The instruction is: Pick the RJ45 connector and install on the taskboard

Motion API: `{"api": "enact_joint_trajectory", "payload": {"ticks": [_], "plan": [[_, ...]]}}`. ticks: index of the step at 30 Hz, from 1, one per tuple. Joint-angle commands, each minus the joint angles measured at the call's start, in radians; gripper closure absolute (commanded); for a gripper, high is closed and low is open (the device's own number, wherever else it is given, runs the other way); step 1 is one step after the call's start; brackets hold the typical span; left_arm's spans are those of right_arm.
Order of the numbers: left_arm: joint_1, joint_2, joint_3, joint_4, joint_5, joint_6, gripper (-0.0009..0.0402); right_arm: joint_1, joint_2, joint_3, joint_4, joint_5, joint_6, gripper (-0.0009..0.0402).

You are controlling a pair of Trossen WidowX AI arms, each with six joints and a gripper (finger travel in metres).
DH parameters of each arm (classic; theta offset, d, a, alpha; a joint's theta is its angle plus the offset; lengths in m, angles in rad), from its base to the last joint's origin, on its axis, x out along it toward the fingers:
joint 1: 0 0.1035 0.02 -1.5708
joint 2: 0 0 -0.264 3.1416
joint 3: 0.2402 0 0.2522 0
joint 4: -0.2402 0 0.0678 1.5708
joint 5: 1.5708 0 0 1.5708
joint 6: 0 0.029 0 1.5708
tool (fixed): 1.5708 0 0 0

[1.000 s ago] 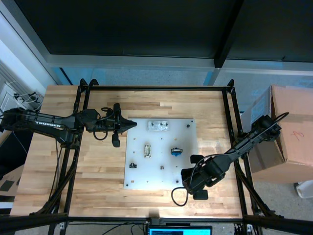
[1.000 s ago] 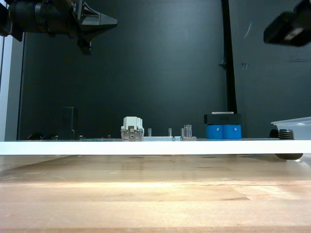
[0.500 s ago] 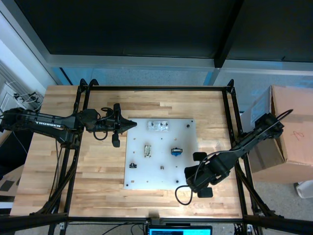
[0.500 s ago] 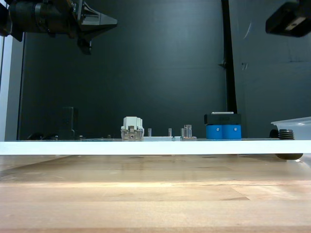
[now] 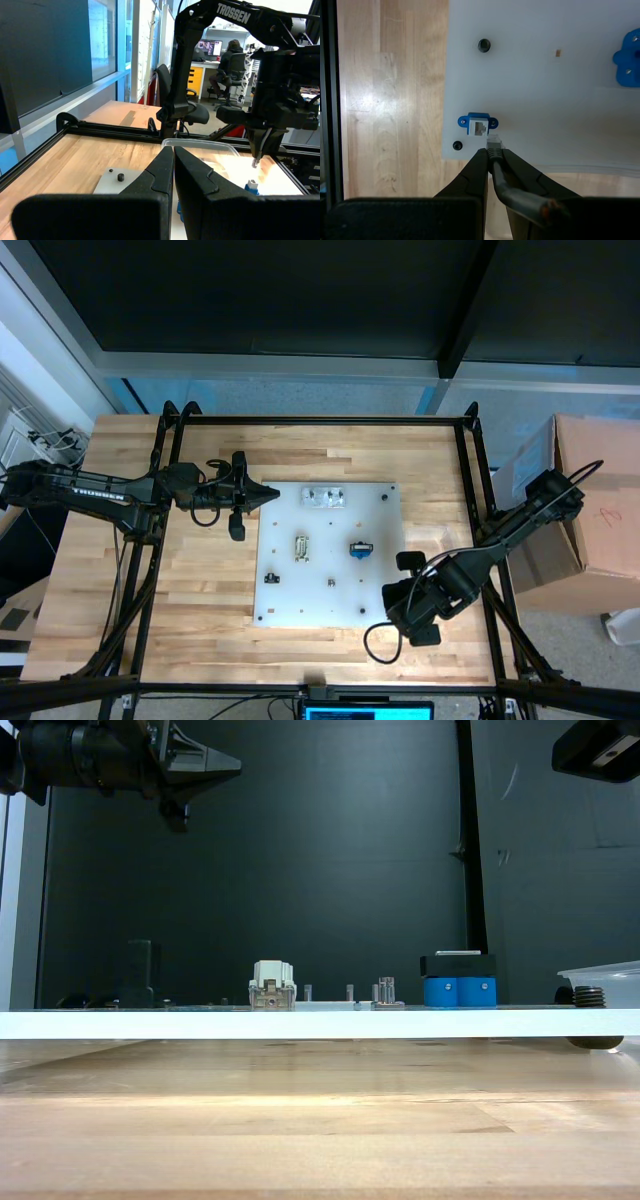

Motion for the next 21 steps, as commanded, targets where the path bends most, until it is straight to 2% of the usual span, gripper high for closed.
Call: {"api": "enact_joint_trajectory", "payload": {"ticks": [1, 21], "plan": [[0.000, 0.000, 0.000, 0.000, 0.000, 0.000, 0.0393, 0.005, 0.005, -0.009, 0.022, 0.003, 0.005, 0.0393], [0.000, 0.000, 0.000, 0.000, 0.000, 0.000, 0.0393, 0.019, 0.039, -0.078, 0.114, 0.002, 0.016, 0.0393]]}}
